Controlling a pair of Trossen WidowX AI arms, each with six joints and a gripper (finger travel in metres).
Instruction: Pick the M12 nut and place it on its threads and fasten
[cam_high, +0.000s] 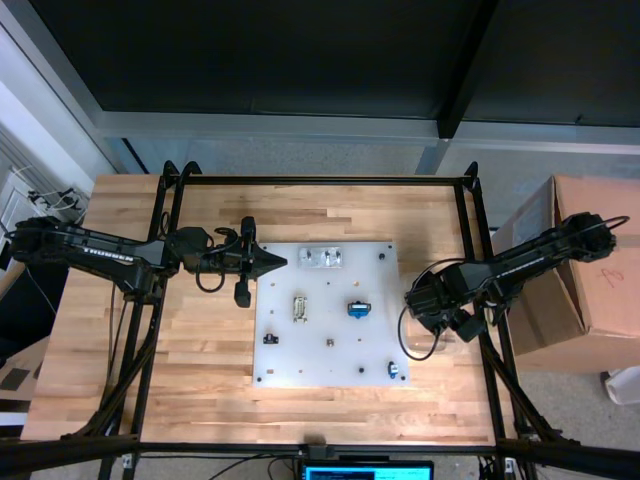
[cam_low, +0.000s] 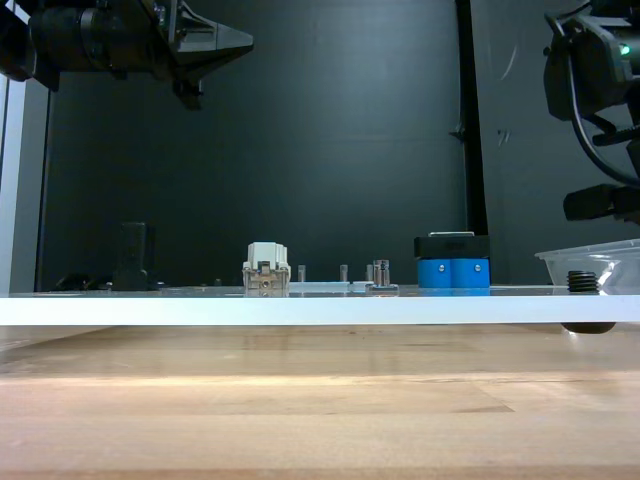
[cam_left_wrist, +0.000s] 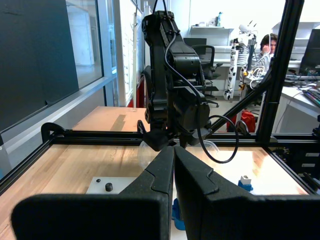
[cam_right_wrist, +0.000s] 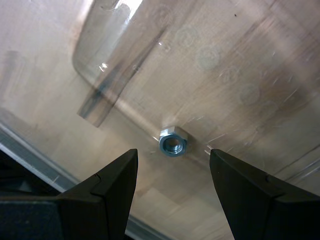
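While the black ribbed stud (cam_low: 583, 283) stands bare near the white board's (cam_high: 325, 345) right edge in the low view, we find the M12 nut (cam_right_wrist: 173, 140) lying free and flat, bore upward, on the floor of the clear tray (cam_right_wrist: 100, 75), clear of its seat. The right pincer (cam_right_wrist: 172, 159) hangs directly over it with its fingers (cam_right_wrist: 117, 180) spread wide apart, one to either side of the nut and touching neither it nor the tray. From above, we place that tray just off the board's edge at about four o'clock, resting on the worktop (cam_high: 200, 400), with the right arm reaching in from three o'clock. On the board itself a blue block (cam_high: 358, 309) sits a little toward three o'clock of the centre. At the board's ten o'clock edge the left pincer (cam_high: 278, 262) hovers well above the surface, pointing toward three o'clock, its fingers (cam_left_wrist: 155, 175) pressed together on nothing we can see. A cardboard box (cam_high: 585, 260) stands beyond the worktop at three o'clock.
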